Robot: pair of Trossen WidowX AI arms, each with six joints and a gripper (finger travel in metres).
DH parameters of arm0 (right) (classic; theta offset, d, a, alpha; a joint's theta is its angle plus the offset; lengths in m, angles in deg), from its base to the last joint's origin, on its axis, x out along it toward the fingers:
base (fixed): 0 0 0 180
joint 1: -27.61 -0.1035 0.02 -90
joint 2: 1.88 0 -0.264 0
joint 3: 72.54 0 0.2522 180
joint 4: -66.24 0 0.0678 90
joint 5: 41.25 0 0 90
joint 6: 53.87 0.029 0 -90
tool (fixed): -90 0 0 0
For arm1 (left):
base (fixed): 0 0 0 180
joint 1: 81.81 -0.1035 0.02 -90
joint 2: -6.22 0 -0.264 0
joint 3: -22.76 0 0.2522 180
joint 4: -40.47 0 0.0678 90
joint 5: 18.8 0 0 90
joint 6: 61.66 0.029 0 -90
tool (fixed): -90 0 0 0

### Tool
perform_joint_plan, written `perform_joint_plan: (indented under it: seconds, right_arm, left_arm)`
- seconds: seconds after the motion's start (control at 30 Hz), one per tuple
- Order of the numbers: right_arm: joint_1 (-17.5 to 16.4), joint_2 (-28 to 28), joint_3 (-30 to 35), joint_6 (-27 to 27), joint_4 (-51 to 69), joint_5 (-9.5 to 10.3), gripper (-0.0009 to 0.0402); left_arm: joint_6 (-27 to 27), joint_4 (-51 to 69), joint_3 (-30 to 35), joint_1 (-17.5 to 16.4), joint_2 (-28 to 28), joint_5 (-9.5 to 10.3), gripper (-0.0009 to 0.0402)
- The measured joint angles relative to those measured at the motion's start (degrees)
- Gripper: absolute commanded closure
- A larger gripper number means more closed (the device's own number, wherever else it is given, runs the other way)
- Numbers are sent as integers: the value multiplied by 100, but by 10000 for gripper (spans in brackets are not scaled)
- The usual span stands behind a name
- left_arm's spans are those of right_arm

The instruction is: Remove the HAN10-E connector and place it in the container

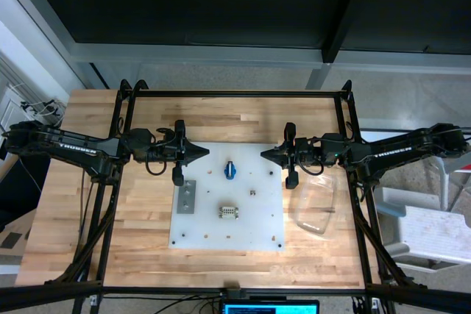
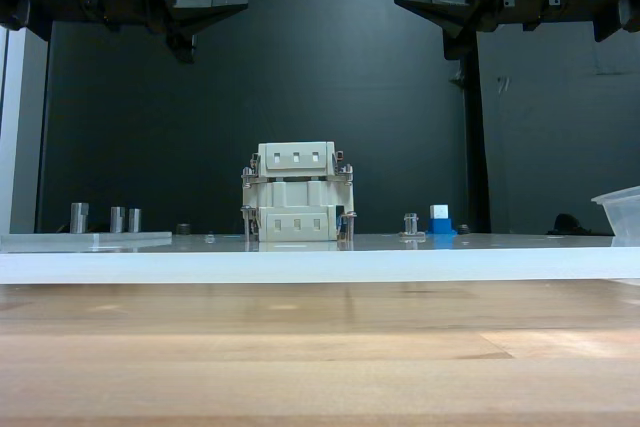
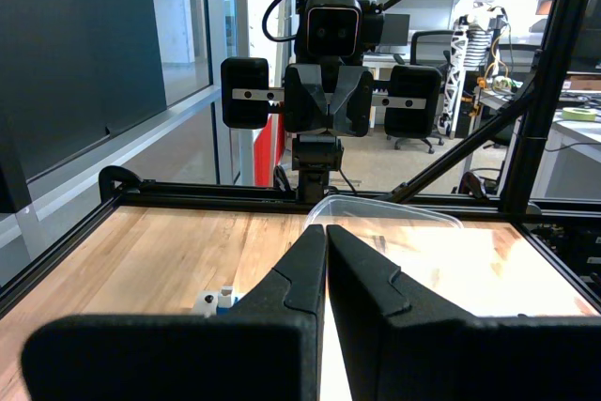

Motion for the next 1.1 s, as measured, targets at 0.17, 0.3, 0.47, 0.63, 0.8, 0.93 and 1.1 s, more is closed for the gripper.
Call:
perform_joint_plan:
  seconds: [0.17,0.3,0.47,0.63,0.8,0.93,1.1]
  right_arm:
    - [-2,0,0,13,0,2,393]
    - [-2,2,0,15,2,2,393]
    - [-2,2,0,17,0,2,393]
    - [-4,2,44,282,39,2,393]
    - [-7,2,678,396,1226,7,393]
    - [-9,-79,1438,424,2524,50,393]
    - [-17,-326,2352,426,3856,192,393]
  left_arm:
    - [-2,2,2,0,0,0,393]
    - [-2,2,2,0,0,-2,393]
    - [-2,0,2,0,0,-2,393]
    - [-2,2,0,0,0,-2,393]
    - [0,2,0,0,0,-2,393]
    - [0,2,2,0,0,-2,393]
    - [0,2,0,0,-2,0,393]
